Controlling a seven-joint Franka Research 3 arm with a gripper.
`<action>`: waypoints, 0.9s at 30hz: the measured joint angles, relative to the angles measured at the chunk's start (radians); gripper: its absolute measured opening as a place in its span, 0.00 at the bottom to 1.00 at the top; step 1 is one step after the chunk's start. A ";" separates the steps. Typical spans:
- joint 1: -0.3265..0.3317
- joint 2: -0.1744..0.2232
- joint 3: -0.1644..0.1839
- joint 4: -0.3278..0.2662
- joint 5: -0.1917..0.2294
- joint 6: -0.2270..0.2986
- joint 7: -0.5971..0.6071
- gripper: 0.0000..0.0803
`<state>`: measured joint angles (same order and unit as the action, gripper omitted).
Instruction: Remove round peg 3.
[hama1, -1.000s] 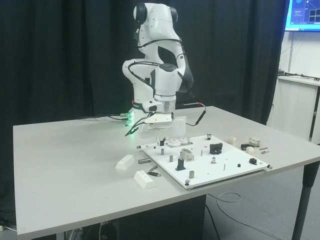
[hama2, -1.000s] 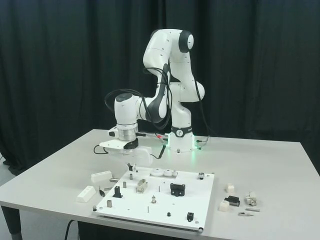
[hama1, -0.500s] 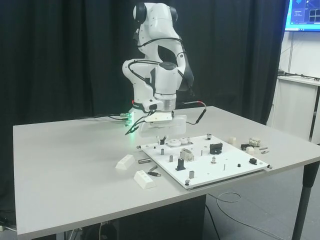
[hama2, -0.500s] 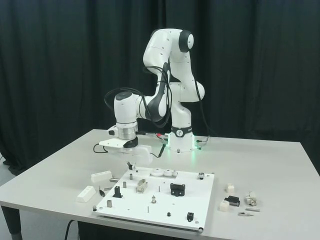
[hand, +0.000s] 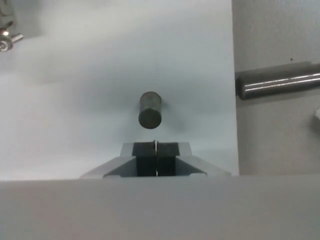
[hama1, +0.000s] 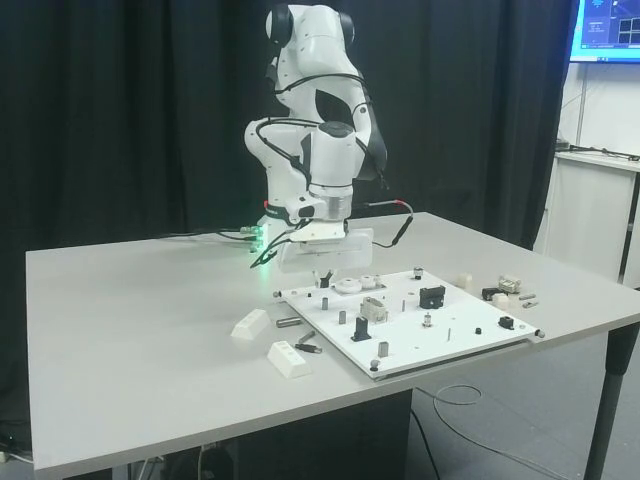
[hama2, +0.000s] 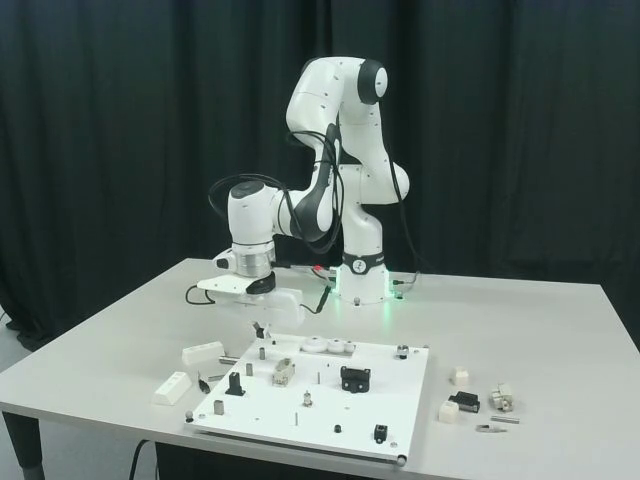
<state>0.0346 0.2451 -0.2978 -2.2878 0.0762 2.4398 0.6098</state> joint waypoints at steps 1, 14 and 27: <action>0.000 0.000 0.000 0.000 -0.001 -0.001 0.000 0.00; 0.000 -0.003 -0.002 0.006 -0.003 -0.012 0.000 0.00; 0.000 -0.003 -0.003 0.011 -0.003 -0.017 0.000 0.00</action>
<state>0.0346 0.2423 -0.3004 -2.2766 0.0730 2.4227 0.6099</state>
